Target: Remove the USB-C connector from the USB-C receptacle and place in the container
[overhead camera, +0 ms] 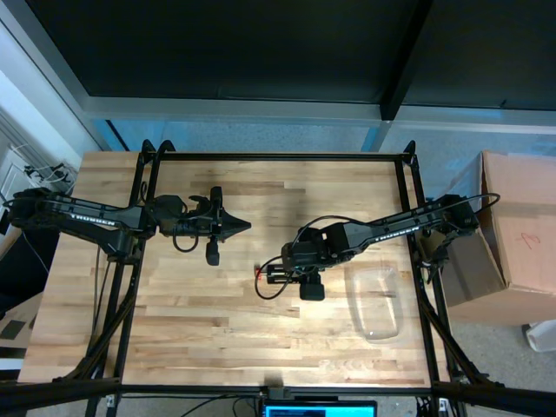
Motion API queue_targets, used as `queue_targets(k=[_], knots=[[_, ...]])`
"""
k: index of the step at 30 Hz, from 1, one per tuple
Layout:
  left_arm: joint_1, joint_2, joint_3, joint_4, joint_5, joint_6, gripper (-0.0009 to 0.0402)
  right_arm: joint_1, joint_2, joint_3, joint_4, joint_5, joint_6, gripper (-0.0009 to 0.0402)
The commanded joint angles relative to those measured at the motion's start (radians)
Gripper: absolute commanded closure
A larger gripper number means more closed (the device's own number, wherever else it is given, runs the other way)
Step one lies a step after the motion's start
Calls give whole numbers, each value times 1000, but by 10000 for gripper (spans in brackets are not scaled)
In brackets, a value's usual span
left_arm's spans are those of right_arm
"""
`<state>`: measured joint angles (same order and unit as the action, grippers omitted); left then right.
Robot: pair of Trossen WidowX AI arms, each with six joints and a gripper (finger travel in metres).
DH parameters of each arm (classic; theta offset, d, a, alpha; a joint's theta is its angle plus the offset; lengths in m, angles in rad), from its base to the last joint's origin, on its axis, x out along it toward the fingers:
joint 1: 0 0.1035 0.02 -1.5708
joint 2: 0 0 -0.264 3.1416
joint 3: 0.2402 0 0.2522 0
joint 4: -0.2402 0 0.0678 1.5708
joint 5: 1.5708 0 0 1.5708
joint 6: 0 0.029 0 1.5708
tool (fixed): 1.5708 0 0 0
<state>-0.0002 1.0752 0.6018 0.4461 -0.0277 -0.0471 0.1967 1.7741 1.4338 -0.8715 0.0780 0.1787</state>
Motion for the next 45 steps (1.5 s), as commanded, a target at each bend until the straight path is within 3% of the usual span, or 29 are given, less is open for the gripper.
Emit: queue_targets(k=[1,15,25,45], knots=[[0,0,0,0,0,0,393,0,1,-10,13,0,0,222],[0,0,0,0,0,0,393,0,1,-74,100,8,8,293],[0,0,0,0,0,0,393,0,1,-74,100,9,14,395],[0,0,0,0,0,0,393,0,-29,-69,98,9,15,393]])
